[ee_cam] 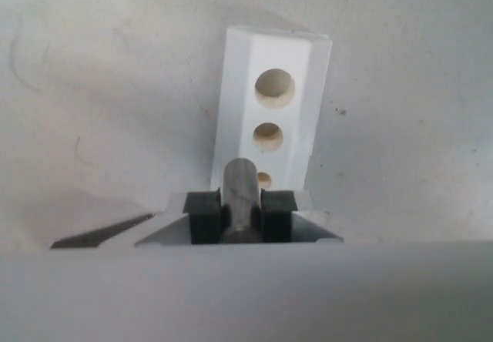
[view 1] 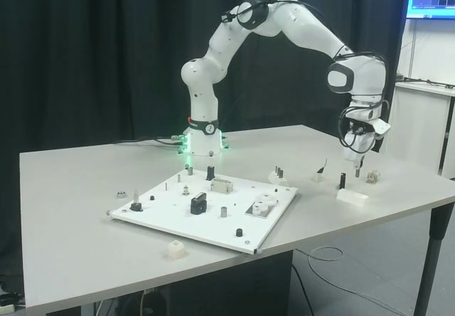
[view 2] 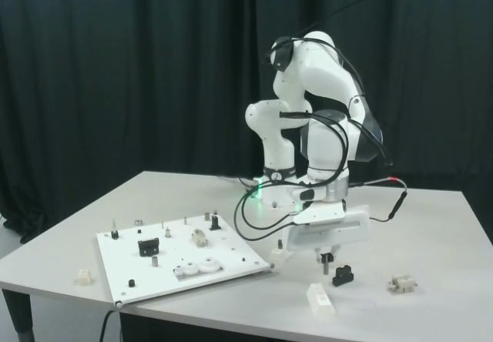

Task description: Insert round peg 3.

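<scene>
1. The peg (ee_cam: 240, 196), a grey cylinder, is clamped upright between the two black pads (ee_cam: 202, 216) of the pincer (ee_cam: 240, 217), its tip pointing down.
2. The peg hangs above the surface (view 1: 71, 181), close over the near end of the white block (ee_cam: 269, 103); it is not in any hole.
3. The block lies flat on the surface and shows three round holes in a row, from large to small; the smallest sits nearest the peg tip.
4. The white arm (view 1: 298, 28) reaches out from its base to the block.
5. A white board (view 1: 206, 213) carrying small parts lies well apart from the block.
</scene>
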You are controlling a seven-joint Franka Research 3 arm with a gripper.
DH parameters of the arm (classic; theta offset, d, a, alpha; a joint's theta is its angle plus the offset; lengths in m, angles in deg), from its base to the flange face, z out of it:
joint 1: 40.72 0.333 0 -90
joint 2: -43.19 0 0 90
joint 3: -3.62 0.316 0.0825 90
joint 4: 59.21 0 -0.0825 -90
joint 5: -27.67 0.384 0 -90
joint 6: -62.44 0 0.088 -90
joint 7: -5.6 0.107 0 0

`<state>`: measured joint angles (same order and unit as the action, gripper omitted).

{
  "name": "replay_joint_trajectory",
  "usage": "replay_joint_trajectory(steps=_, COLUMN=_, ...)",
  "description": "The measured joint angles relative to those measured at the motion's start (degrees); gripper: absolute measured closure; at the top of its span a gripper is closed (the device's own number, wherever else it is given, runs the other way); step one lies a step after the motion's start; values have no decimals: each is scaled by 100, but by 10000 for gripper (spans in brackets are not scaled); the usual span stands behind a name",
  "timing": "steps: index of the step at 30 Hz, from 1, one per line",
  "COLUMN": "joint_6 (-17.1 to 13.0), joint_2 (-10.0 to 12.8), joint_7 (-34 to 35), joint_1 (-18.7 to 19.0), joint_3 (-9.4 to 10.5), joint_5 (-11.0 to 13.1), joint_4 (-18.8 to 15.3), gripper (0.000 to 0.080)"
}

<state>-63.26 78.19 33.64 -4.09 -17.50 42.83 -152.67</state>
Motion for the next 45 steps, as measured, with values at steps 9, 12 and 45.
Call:
replay_joint_trajectory(steps=9, joint_6=93, joint_2=-27, joint_7=0, joint_1=0, joint_3=-131, joint_5=-187, joint_4=0, gripper=698)
replay_joint_trajectory(steps=12, joint_6=212, joint_2=-51, joint_7=0, joint_1=-4, joint_3=-199, joint_5=-284, joint_4=0, gripper=698)
replay_joint_trajectory(steps=45, joint_6=743, joint_2=-781, joint_7=-574, joint_1=-967, joint_3=-163, joint_5=-1349, joint_4=-1054, gripper=698)
